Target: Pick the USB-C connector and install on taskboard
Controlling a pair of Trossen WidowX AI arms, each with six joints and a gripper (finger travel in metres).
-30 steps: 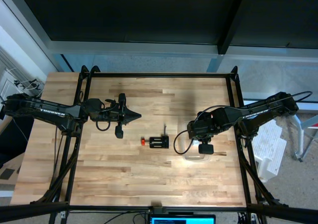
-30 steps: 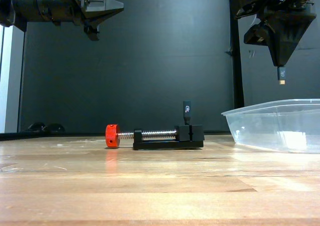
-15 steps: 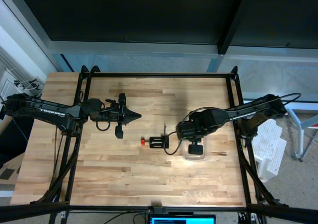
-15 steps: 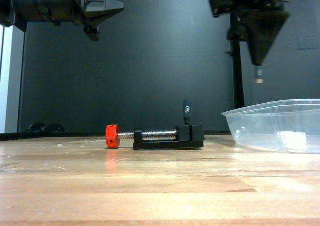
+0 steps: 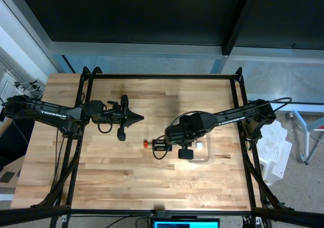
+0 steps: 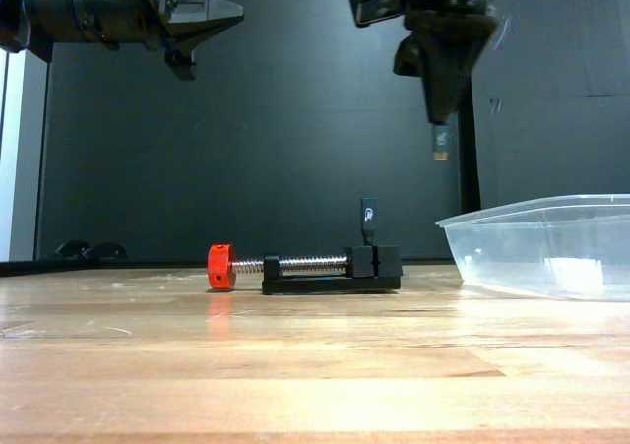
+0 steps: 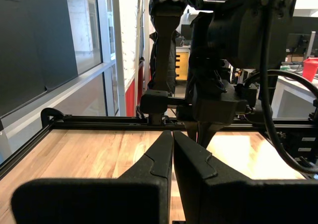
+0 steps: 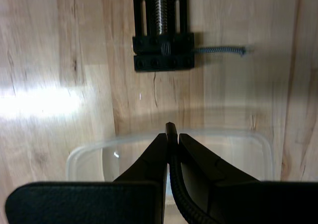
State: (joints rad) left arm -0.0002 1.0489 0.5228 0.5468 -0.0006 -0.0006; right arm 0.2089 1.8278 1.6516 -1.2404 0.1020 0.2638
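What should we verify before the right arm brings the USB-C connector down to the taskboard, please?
1. USB-C connector secure in the right gripper: ok, jaws shut on it, tip hanging down.
2. Connector above the clear tray: ok, well above its rim.
3. Connector lined up over the taskboard: not ok, it hangs to the tray side of the grey pin.
4. Space over the taskboard free: ok, nothing above it.
5. Left gripper out of the way: ok, high at the left, jaws shut.
6. Connector's rotation suited to the taskboard: cannot tell.
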